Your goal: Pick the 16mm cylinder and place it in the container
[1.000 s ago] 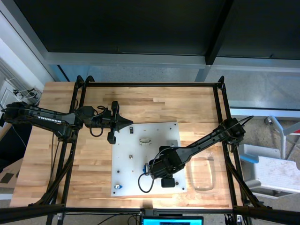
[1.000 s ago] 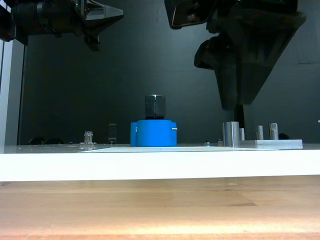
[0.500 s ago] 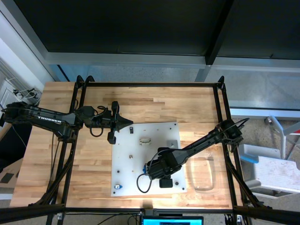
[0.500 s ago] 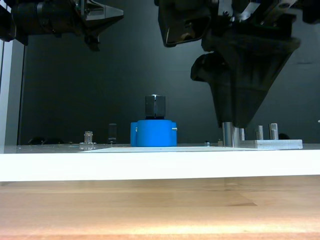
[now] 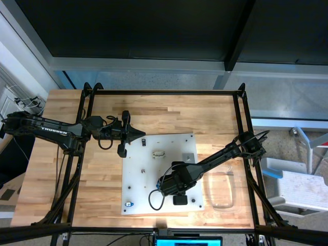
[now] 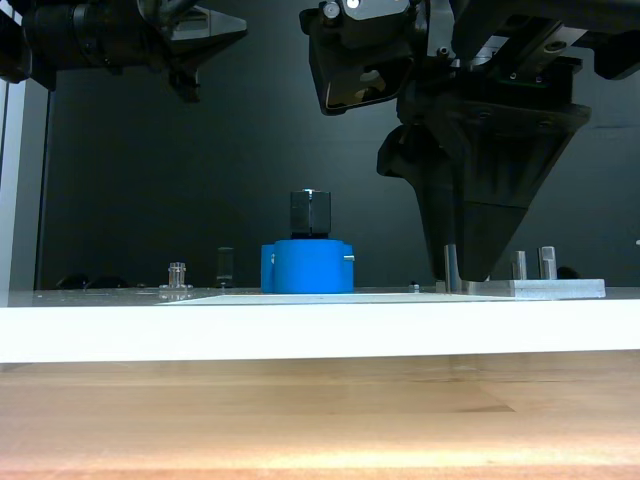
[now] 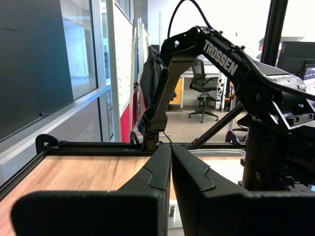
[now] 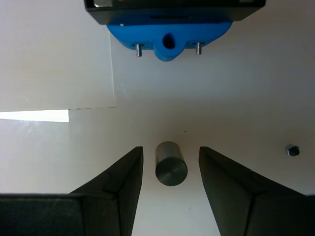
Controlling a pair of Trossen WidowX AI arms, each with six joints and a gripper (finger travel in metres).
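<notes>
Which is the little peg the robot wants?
Find the white board; the right gripper hangs open over its near middle, while the left gripper sits shut by its far-left corner. Between the fingers stands the cylinder: stubby, round, dark grey, unlike the blue piece.

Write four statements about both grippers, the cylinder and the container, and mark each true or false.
1. The right gripper is open, a finger on each side of the 16mm cylinder. True.
2. Its fingers press the cylinder. False: gaps show on both sides.
3. The cylinder lies in the container. False: it stands on the white board.
4. The left gripper is shut, above the board's far left corner. True.
</notes>
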